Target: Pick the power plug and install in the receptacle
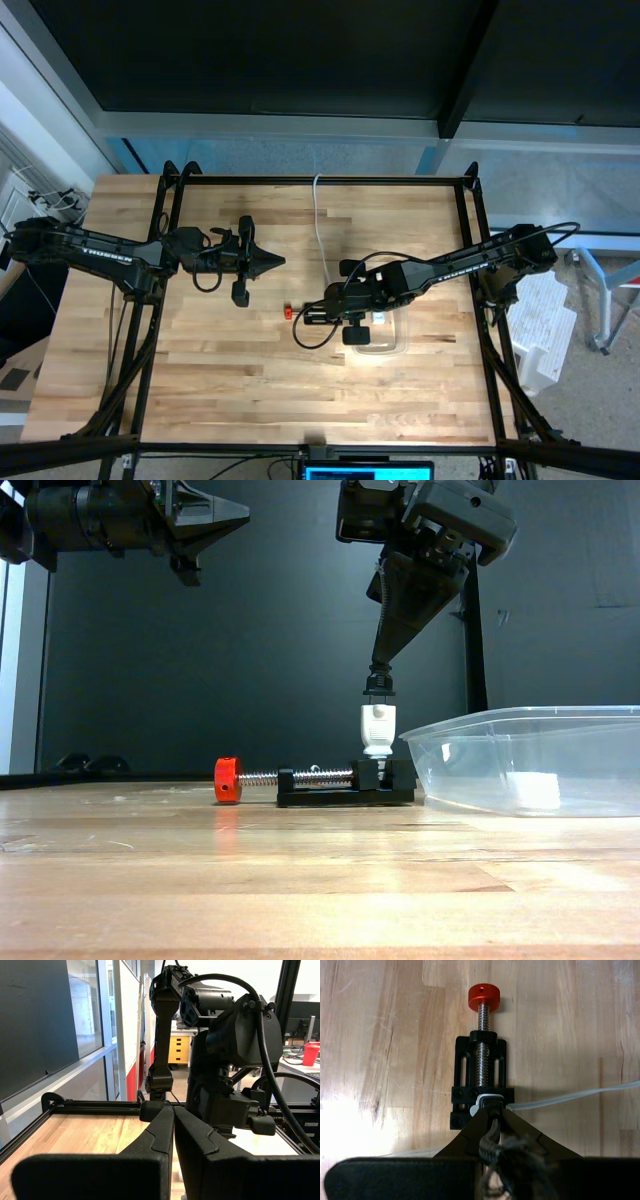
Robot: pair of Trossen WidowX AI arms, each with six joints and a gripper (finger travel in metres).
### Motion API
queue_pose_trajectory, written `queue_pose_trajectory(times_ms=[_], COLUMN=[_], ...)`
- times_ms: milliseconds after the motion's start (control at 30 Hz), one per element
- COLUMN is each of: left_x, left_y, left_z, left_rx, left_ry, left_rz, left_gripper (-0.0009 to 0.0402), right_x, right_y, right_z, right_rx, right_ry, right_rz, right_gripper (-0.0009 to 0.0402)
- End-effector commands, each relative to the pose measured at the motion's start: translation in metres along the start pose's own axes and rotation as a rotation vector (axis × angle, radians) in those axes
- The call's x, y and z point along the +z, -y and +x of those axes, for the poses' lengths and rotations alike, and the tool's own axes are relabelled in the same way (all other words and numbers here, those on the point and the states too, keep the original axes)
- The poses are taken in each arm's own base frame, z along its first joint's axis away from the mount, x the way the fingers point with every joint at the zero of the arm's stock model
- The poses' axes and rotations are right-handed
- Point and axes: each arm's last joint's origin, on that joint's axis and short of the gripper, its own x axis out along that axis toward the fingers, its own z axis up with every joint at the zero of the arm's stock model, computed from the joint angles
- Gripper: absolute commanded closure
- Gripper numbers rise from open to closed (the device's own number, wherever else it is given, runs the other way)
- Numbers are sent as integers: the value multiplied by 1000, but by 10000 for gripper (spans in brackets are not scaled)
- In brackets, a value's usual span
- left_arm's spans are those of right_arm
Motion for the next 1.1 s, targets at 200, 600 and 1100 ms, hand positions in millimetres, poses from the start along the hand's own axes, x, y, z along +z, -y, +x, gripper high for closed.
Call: queue_pose_trajectory(times_ms=[200, 600, 1100], left_x=[0, 0, 0], left_y=[0, 0, 0], left_z=[0, 0, 0], left_rx=[0, 0, 0], left_ry=[0, 0, 0], left_rz=[0, 0, 0], left_gripper=[393, 393, 393], right_x=[-7, -13, -22], right_y=[0, 1, 2], right_z=[8, 18, 28], right_rx=[-2, -5, -7], right_ry=[-13, -13, -16], right_rz=[-1, 3, 5], right_gripper=[393, 393, 393])
